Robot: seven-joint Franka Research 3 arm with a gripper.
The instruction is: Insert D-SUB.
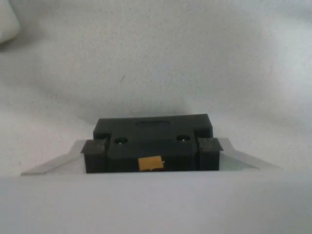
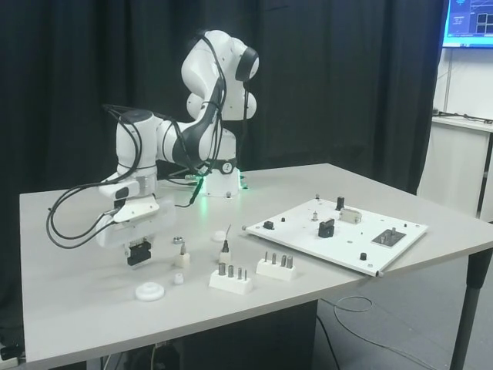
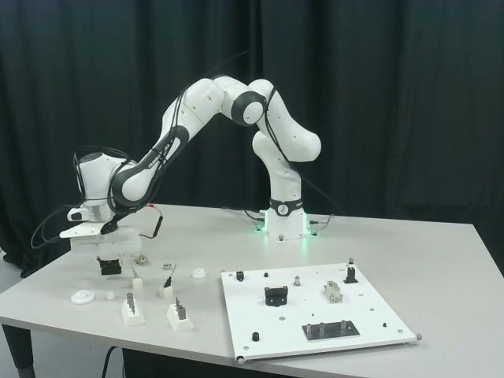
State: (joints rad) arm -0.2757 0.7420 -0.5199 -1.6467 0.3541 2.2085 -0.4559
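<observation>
The D-SUB connector (image 1: 152, 141) is a black block with two screw holes and a small label on its face. My gripper (image 1: 152, 152) is shut on it, with one black fingertip (image 1: 95, 152) pressed to each end. In the first room view the gripper (image 2: 139, 251) holds the connector (image 2: 139, 254) low over the left part of the grey table (image 2: 69, 308). The second room view shows the same gripper (image 3: 110, 266) left of the small parts. The white board (image 2: 400, 247) (image 3: 244, 331) with its fixtures lies far to the right.
Beside the gripper stand two white holders with pins (image 2: 231, 277) (image 2: 276, 267), a white gear (image 2: 150, 291) and small white parts (image 2: 182, 256). Black cables (image 2: 73, 223) hang from the wrist. On the board are black pieces (image 3: 276, 295) and a grey plate (image 3: 331, 329).
</observation>
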